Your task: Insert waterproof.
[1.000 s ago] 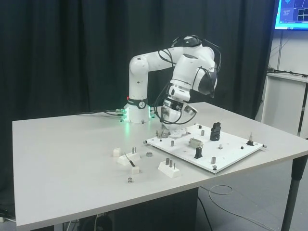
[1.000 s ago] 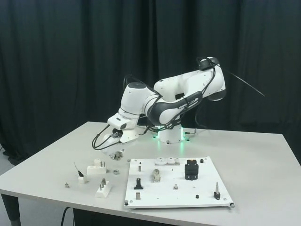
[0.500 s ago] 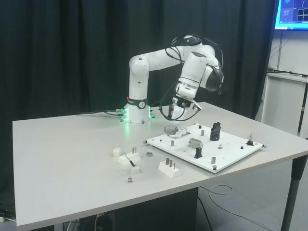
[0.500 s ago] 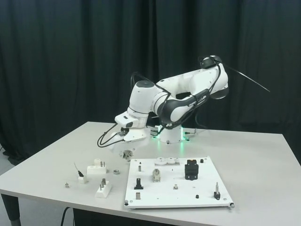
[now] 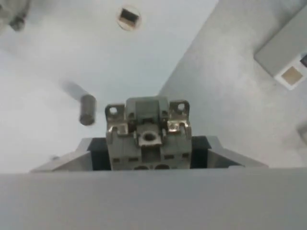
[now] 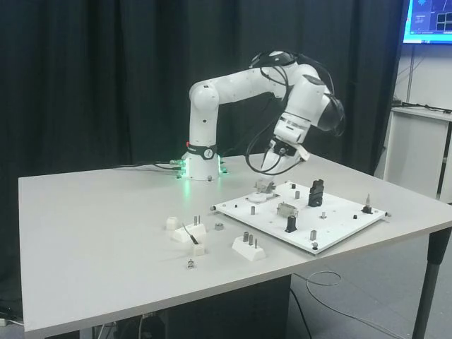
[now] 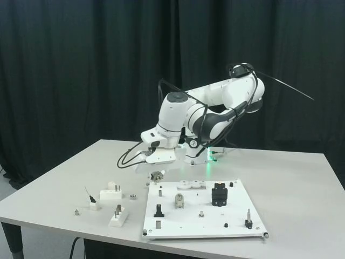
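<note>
**Connector carried over the board's edge, insertion still ahead**

Along the left part of the grey table [image 7: 64, 178], near its front edge, sit several small white fixture blocks [image 7: 110, 190] with short pins, all apart from the arm. To their right lies the flat white assembly board [image 7: 205, 224], carrying a short grey metal peg [image 5: 87, 109], a grey socket part [image 7: 178, 201] near its middle and a black block-shaped part [image 7: 218, 194] further right.

The white arm's gripper [image 7: 157, 171] hangs just above the board's back left corner. In the wrist view its fingers are closed on the grey, blocky waterproof connector [image 5: 147, 135] with two lugs, which is clamped between them and clear of the board's surface.

This looks like the transport step: the part is in hand but not yet over a mating socket. Which receptacle it belongs in cannot be told for certain. The next move likely calls for carrying it further over the board, squaring it above its seat, then pressing straight down.
</note>
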Available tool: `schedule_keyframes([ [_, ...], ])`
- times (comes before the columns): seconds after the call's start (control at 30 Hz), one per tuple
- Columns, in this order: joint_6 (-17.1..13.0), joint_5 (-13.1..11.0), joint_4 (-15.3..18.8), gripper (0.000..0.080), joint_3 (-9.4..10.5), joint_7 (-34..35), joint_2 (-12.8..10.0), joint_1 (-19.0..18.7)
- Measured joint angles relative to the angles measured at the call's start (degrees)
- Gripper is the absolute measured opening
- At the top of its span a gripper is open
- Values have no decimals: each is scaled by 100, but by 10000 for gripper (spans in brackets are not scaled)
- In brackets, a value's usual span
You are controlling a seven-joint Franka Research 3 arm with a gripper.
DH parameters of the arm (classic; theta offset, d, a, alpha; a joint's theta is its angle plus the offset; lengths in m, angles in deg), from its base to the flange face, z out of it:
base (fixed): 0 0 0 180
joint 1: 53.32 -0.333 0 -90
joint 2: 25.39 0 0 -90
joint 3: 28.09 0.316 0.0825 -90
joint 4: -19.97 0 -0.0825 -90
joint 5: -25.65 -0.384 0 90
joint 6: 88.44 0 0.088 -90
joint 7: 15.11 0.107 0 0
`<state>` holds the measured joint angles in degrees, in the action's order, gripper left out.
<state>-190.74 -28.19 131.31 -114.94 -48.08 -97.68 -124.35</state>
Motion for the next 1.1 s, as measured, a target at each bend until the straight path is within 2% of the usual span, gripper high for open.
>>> schedule_keyframes([
  [0.2, 289, 120, -286, 317, -7, 718, 0, 33],
  [0.5, 781, 135, -647, 317, -39, 1524, 3, 131],
  [0.9, 1523, -41, -1321, 317, -19, 2102, 9, 517],
  [1.1, 1648, -91, -1596, 317, 45, 2349, 4, 686],
])
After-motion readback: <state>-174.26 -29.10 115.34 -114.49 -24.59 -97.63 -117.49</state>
